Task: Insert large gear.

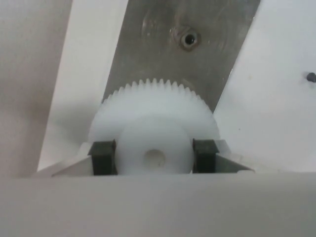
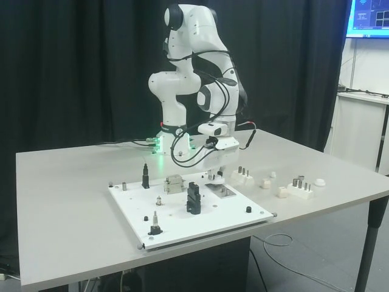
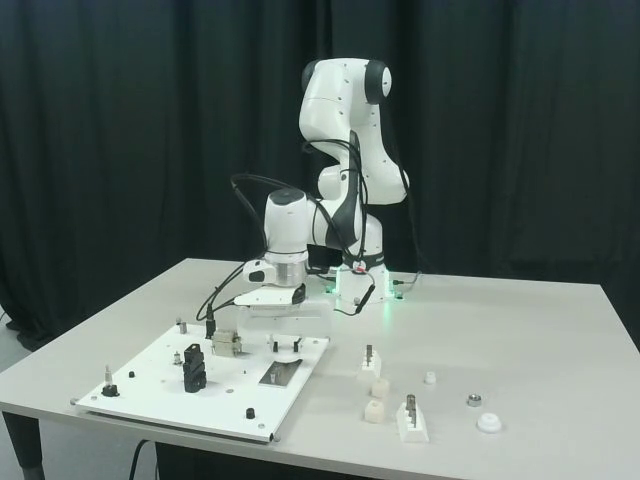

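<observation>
In the wrist view the large white gear (image 1: 154, 118) sits between two black fingertip pads (image 1: 102, 157), which press on its round hub. My gripper (image 1: 154, 157) is shut on the gear. Below it lies a grey metal plate (image 1: 163, 49) with a small hole (image 1: 189, 39), set in the white board (image 1: 276, 123). In the first room view the gripper (image 2: 214, 176) hangs just above the grey plate (image 2: 227, 192) on the white board (image 2: 182, 225). The second room view shows the gripper (image 3: 292, 343) low over the board's far side, above the grey plate (image 3: 279, 373).
The white board carries black fixtures (image 2: 193, 198), posts (image 2: 146, 175) and a grey block (image 2: 173, 184). To the right of the board on the grey table (image 2: 61, 201) lie small white holders with pegs (image 2: 243, 176) and loose white parts (image 2: 318, 182). Black curtains hang behind.
</observation>
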Robot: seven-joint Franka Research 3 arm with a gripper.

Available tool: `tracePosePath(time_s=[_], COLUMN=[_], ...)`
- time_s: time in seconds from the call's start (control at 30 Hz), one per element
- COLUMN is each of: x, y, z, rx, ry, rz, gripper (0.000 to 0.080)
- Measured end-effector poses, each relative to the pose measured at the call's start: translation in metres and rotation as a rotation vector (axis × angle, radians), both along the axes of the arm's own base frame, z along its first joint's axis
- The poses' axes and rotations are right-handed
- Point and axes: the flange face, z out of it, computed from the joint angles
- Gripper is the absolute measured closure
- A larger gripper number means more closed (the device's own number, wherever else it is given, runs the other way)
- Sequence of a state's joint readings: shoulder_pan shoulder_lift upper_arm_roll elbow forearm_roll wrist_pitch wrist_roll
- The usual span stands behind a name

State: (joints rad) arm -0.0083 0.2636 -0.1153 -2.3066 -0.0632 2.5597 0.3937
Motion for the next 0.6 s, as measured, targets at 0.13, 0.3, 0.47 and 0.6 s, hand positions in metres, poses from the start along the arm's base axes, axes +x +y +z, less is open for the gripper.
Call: tracePosePath(time_s=[0.13,0.3,0.47,0.6], x=[0.0000,0.0001,0.0001,0.0000], y=[0.0000,0.0000,0.0000,-0.0007], z=[0.0000,0.0000,0.0000,0.0001], rx=[0.000,0.000,0.001,0.006], ry=[0.000,0.000,-0.001,-0.002], rz=[0.000,0.000,-0.001,-0.010], gripper=[0.0472,0.0472,0.0472,0.0472])
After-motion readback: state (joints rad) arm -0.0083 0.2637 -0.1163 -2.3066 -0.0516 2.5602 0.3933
